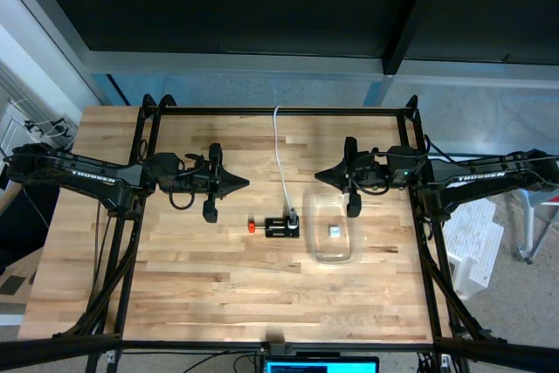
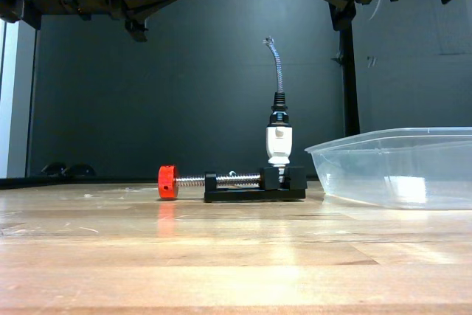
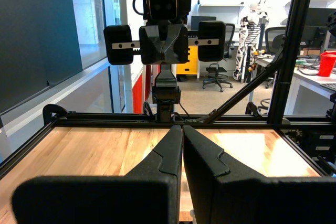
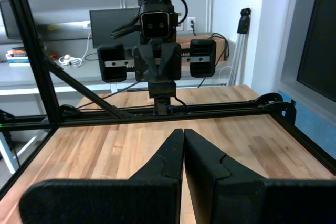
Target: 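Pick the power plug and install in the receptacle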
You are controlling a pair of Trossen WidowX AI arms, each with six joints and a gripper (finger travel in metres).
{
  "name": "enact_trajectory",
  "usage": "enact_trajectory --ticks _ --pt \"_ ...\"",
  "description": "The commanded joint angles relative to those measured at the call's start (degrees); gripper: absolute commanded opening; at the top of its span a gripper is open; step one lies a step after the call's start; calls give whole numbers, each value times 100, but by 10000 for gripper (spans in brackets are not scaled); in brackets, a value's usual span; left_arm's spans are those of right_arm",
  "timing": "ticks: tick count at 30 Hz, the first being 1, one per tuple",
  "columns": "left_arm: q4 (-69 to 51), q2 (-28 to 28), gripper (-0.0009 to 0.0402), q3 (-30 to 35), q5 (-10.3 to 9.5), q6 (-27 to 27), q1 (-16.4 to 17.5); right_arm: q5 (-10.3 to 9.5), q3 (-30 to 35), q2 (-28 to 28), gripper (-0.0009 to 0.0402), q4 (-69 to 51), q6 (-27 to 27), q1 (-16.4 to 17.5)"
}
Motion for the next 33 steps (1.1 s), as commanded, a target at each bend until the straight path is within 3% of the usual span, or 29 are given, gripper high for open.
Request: enact_trajectory --ticks 1,33 --pt "2 0 0 2 2 2 2 4 -114 -39 0 109 7 4" --pt "0 0 0 2 2 0 0 4 -428 -48 0 431 -127 9"
